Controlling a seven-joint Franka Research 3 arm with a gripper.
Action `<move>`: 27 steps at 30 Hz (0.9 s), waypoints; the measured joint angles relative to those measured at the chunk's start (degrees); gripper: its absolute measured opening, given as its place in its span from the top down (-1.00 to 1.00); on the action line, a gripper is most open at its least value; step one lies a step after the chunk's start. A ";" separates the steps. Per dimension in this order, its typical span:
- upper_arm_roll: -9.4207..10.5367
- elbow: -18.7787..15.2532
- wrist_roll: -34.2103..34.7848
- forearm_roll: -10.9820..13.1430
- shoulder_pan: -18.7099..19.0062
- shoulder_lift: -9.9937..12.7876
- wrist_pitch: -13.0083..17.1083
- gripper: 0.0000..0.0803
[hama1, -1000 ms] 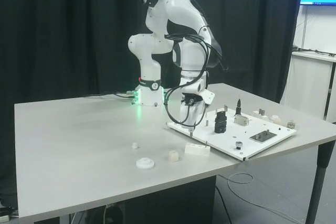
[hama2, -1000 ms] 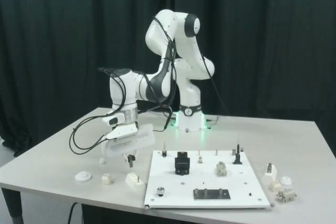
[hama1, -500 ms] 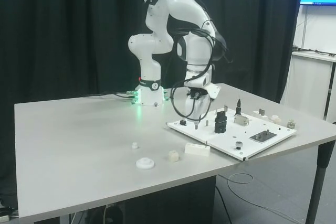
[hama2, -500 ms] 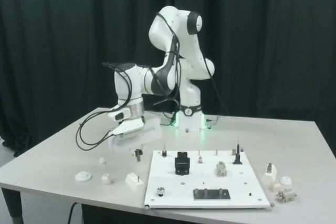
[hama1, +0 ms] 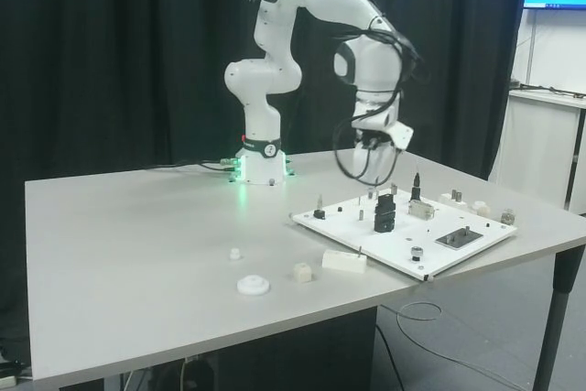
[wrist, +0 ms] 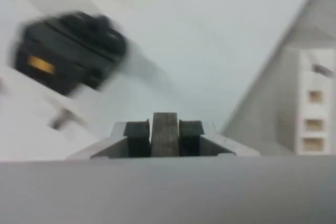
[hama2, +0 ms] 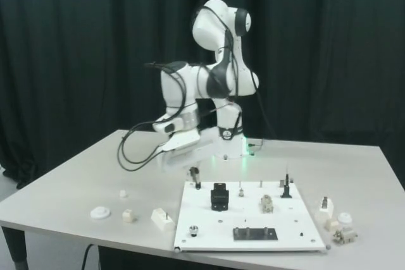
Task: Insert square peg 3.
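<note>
Holding the square peg [wrist: 165, 134] clenched between its two black fingers [wrist: 136, 137], the gripper [hama2: 193, 174] hung above the far left part of the white board [hama2: 250, 239], not touching it. The peg itself stood upright in the grasp, as the wrist view showed. Below it on the board sat a black block [hama2: 219, 196], and a white block with square holes [wrist: 314, 108] lay on the grey table [hama1: 128, 226] just beside the board's edge.

From here the insertion looked still ahead, and several things could go wrong. If the peg was tilted or turned a little in the fingers, its corners could catch on the rim of the square hole and jam. A fast descent could push the peg upward in the grasp. The arm could also knock the thin upright pins [hama2: 240, 191] that stood near on the board.
</note>
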 joint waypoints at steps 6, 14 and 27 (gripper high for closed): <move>0.16 -0.66 5.16 0.21 3.93 -1.69 -1.24 0.72; 0.35 -1.79 12.82 0.21 9.47 -3.29 -1.23 0.72; 0.48 -3.09 29.26 -0.48 18.59 -3.47 2.83 0.72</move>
